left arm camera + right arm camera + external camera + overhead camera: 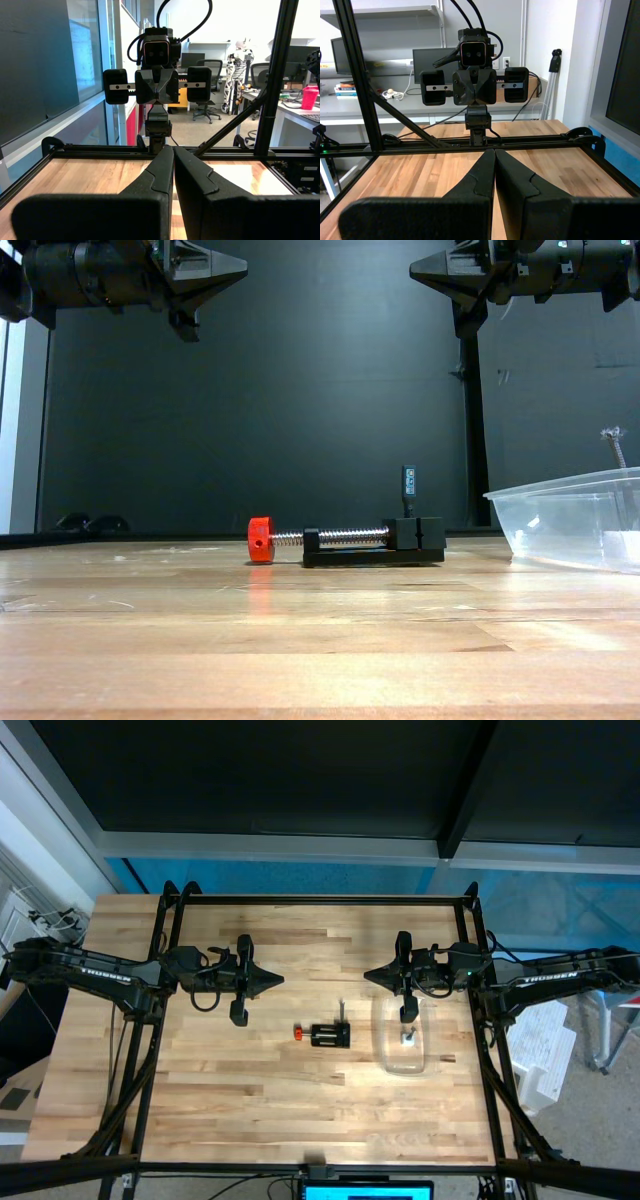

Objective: Pick the usb-c connector and install on the hub

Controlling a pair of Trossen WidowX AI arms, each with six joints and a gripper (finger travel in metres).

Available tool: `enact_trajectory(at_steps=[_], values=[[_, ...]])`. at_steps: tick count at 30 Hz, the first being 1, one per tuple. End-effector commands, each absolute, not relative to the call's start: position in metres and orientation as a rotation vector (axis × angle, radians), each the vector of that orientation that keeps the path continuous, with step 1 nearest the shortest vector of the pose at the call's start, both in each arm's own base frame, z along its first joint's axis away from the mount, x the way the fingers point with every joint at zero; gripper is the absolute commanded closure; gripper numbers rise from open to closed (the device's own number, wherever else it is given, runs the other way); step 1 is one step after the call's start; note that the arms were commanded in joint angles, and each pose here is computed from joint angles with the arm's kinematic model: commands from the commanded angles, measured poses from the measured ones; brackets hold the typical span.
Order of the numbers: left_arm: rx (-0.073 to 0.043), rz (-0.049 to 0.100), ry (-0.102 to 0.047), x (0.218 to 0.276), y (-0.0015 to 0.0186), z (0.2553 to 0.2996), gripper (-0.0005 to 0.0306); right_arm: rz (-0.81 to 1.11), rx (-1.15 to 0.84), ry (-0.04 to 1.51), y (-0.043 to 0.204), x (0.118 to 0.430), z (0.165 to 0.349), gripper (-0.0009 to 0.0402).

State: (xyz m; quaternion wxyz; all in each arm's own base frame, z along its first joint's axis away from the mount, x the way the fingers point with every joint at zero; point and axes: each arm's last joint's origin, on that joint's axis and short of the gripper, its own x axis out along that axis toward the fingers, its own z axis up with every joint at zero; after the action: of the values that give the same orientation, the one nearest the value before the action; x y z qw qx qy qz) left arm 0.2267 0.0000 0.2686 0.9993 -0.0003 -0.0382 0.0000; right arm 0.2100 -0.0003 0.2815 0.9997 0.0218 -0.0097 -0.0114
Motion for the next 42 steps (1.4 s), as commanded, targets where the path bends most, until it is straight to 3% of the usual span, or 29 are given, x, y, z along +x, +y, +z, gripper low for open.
enact_trajectory(at_steps=[1, 24, 32, 42], values=[[0.0, 0.0, -0.077, 0.2268, 0.0, 0.2686, 0.03, -0.022, 0.044, -0.02, 0.0, 0.21, 0.282, 0.0393], [0.0, 0.0, -0.077, 0.2268, 0.0, 0.2686, 0.03, -0.024, 0.045, 0.005, 0.0, 0.211, 0.279, 0.0393], [0.0, 0.0, -0.077, 0.2268, 0.0, 0.2686, 0.03, -0.025, 0.042, 0.232, 0.0, 0.21, 0.272, 0.0393], [0.0, 0.0, -0.077, 0.2268, 0.0, 0.2686, 0.03, -0.031, 0.066, 0.525, 0.002, 0.199, 0.289, 0.0393]])
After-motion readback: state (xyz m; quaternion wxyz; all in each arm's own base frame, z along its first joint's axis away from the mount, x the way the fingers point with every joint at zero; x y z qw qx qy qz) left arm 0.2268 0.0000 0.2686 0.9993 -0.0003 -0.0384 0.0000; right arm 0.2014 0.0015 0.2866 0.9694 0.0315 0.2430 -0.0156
